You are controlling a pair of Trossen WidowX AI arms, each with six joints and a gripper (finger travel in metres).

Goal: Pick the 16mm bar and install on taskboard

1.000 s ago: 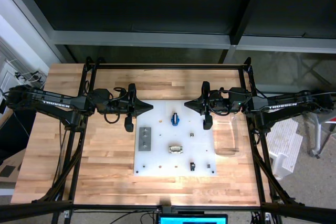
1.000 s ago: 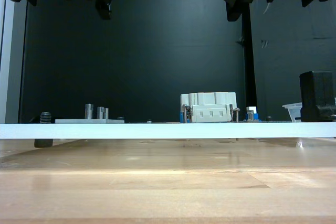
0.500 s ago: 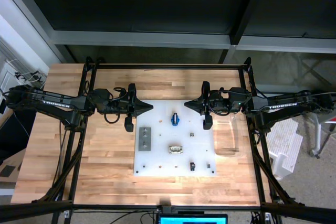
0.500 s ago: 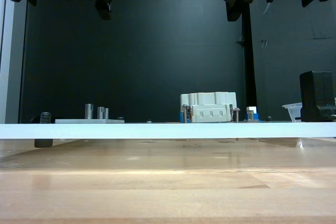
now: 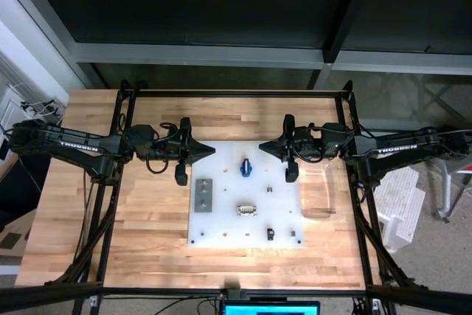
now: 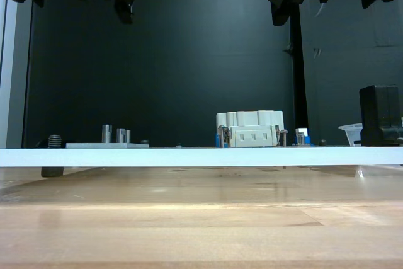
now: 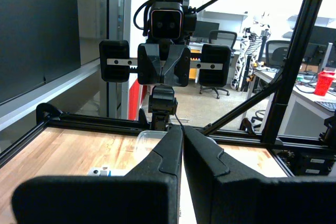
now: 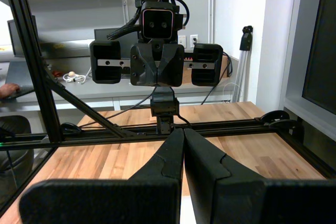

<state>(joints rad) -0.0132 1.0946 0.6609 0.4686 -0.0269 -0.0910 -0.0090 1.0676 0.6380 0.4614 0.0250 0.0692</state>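
Two grippers were counted, the left gripper (image 5: pixel 212 150) and the right gripper (image 5: pixel 262 147), one above each far corner of the single task board (image 5: pixel 221 220), fingers pressed together. The board carried one grey plate (image 5: pixel 202 195), seemingly with three pegs (image 6: pixel 106 134), one blue part (image 5: pixel 245 167), one white connector (image 5: pixel 247 210) and one black block (image 5: pixel 271 234). One clear tray (image 5: pixel 318 215) lay beside it.

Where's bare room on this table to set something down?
Bare table wood borders the white board's near edge and its left side. Crowded: board's middle, clear tray on its right. Both shut, left gripper and right gripper hang above its far edge. I cannot tell where the 16mm bar is.
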